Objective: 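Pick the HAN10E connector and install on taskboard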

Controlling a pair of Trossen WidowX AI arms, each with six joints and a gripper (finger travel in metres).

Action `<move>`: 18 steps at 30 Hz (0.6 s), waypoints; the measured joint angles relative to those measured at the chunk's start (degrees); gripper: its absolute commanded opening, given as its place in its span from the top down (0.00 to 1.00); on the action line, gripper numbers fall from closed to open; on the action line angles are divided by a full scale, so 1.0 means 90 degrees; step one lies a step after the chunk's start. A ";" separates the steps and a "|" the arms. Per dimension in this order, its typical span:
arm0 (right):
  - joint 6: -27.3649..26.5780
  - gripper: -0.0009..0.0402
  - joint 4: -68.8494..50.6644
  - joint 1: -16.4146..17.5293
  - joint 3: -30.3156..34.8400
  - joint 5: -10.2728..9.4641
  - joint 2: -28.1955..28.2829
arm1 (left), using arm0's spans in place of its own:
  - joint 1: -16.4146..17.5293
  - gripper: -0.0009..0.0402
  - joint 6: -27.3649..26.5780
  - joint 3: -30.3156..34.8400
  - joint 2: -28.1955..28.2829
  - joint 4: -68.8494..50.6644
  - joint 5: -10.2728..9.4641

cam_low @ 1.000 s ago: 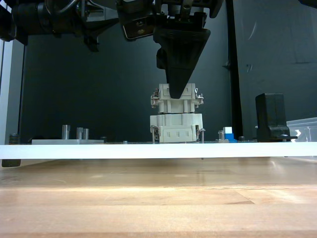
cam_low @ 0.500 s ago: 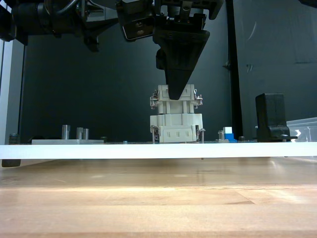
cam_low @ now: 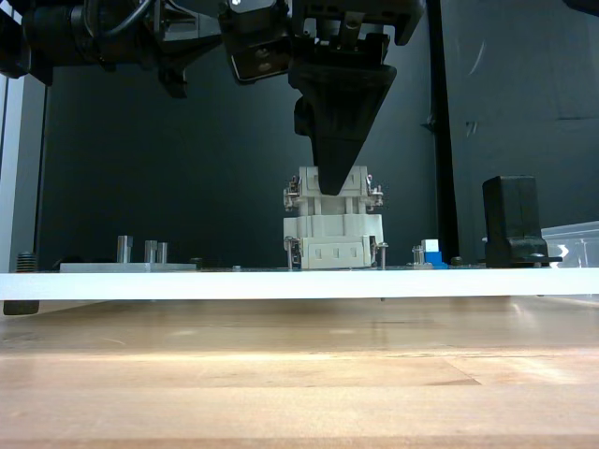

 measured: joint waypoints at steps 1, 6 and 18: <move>-0.0005 0.96 0.0007 0.0000 -0.0010 0.0000 0.0000 | 0.0000 0.98 -0.0002 0.0000 0.0000 0.0000 0.0002; -0.0007 0.96 0.0032 -0.0005 -0.0049 -0.0002 0.0000 | 0.0000 0.98 -0.0002 0.0002 0.0000 0.0000 0.0002; -0.0017 0.96 0.0189 -0.0005 -0.0238 -0.0005 -0.0019 | 0.0000 0.98 0.0000 0.0000 0.0000 0.0000 0.0000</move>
